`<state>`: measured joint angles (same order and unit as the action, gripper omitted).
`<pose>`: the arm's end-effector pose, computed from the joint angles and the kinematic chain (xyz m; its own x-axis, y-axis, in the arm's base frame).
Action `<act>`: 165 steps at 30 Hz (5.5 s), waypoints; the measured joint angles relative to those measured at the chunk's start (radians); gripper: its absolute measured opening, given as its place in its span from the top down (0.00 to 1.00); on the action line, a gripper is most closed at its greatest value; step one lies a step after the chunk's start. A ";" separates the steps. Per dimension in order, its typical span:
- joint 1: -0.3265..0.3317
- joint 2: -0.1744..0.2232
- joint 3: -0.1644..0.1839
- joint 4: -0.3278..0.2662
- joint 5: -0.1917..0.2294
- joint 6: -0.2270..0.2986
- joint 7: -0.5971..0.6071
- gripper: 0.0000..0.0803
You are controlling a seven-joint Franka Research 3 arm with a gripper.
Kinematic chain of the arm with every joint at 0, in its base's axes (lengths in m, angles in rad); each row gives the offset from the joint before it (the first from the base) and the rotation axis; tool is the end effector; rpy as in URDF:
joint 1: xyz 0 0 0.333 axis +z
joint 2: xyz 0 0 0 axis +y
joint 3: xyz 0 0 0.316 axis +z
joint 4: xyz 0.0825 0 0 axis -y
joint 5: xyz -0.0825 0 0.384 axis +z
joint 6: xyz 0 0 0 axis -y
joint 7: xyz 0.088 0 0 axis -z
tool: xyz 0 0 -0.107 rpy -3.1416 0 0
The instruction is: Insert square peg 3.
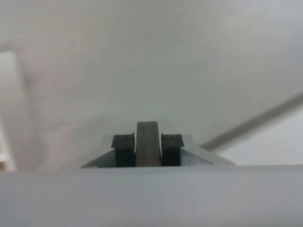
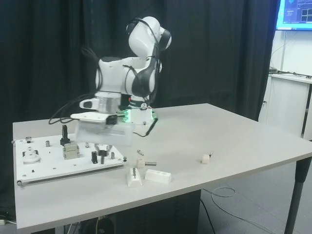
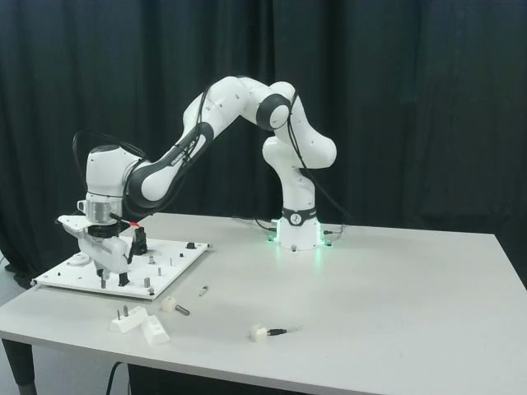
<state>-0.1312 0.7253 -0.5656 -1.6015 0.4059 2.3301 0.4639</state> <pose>0.5816 -0.3985 0.2658 0.2775 -0.9506 0.1388 -0.9585 -0.2837 -0.0268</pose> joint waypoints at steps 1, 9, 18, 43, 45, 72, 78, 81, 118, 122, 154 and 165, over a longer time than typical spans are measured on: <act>-0.005 0.000 -0.003 -0.004 0.000 0.005 0.001 0.86; -0.049 -0.013 -0.023 -0.048 0.012 0.040 0.022 0.86; -0.082 -0.046 -0.034 -0.094 0.105 0.075 0.063 0.86; -0.079 -0.097 -0.064 -0.217 0.190 0.205 0.478 0.86; -0.076 -0.097 -0.069 -0.221 0.190 0.205 0.525 0.86; -0.055 -0.102 -0.099 -0.203 0.072 0.057 0.802 0.86; -0.058 -0.102 -0.100 -0.196 0.072 0.033 0.833 0.86; -0.060 -0.102 -0.100 -0.195 0.072 0.031 0.843 0.86; -0.074 -0.044 -0.094 -0.194 0.145 0.091 0.848 0.86; -0.074 -0.040 -0.090 -0.194 0.145 0.099 0.848 0.86; -0.074 -0.025 -0.069 -0.193 0.145 0.145 0.827 0.86; -0.074 -0.021 -0.061 -0.193 0.145 0.157 0.827 0.86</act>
<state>-0.2057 0.7043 -0.6270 -1.7950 0.5511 2.4868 1.2907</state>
